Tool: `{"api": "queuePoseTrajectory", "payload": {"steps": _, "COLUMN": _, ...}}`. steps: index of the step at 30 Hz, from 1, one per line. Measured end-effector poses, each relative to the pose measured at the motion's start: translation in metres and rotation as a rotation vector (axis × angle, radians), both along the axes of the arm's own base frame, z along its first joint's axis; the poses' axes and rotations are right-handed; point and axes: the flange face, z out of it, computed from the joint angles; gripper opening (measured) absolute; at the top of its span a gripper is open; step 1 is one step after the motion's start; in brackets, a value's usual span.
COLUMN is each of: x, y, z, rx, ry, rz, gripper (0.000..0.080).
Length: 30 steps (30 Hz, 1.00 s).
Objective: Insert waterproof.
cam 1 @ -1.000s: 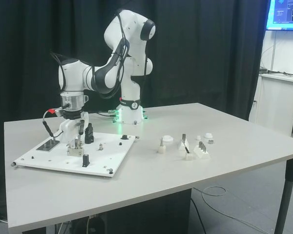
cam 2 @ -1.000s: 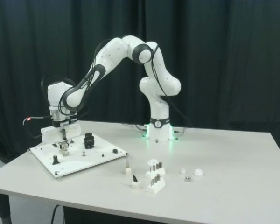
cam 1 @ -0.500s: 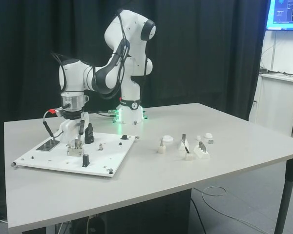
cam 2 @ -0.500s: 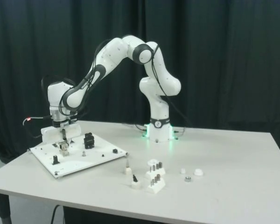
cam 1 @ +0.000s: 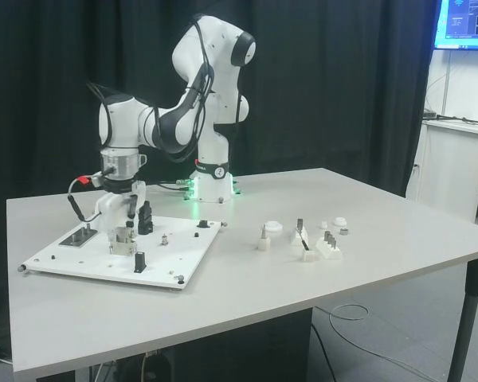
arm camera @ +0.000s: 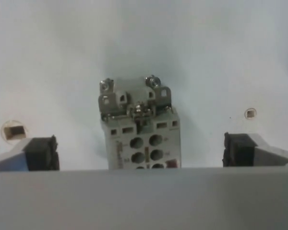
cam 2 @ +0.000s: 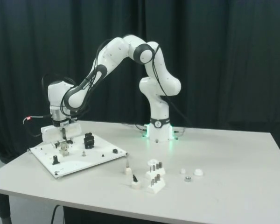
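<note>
White arm (cam 1: 193, 103) with black joints; green glow at its base (cam 1: 209, 189); white board (cam 1: 183, 249) on grey table (cam 1: 398, 231); black curtain (cam 2: 224, 56) behind; grey connector (arm camera: 139, 136).

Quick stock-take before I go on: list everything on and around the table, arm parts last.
Table: one, grey, bears everything.
Assembly board: one, white, on the table beneath the end effector.
Waterproof connector: one, white-grey with metal bracket, on the board between the fingers, apart from both.
Black fixtures: several, on the board.
Grey plate: one, at the board's far edge.
Part holders: several, white, with dark pins, on the table beside the board.
Small caps: a few, white, beside the holders.
Curtain: black, behind.
Arm: one, white; base lit green.
End effector: one, open, fingers black-tipped.
</note>
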Motion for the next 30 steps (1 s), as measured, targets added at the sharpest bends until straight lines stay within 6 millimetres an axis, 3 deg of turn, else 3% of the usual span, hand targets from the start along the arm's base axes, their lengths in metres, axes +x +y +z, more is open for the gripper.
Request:
{"api": "queuePoseTrajectory", "payload": {"steps": 2, "x": -0.001, "y": -0.001, "z": 0.003, "rx": -0.005, "ry": -0.003, "rz": -0.007, "gripper": 0.0721}}
{"api": "queuePoseTrajectory", "payload": {"steps": 3, "x": -0.001, "y": -0.002, "z": 0.005, "rx": -0.008, "ry": -0.005, "rz": -0.011, "gripper": 0.0784}}
{"api": "queuePoseTrajectory", "payload": {"steps": 17, "x": -0.005, "y": -0.016, "z": 0.045, "rx": -0.051, "ry": -0.061, "rz": -0.117, "gripper": 0.08}}
{"api": "queuePoseTrajectory", "payload": {"steps": 30, "x": -0.005, "y": -0.018, "z": 0.054, "rx": -0.061, "ry": -0.088, "rz": -0.142, "gripper": 0.08}}
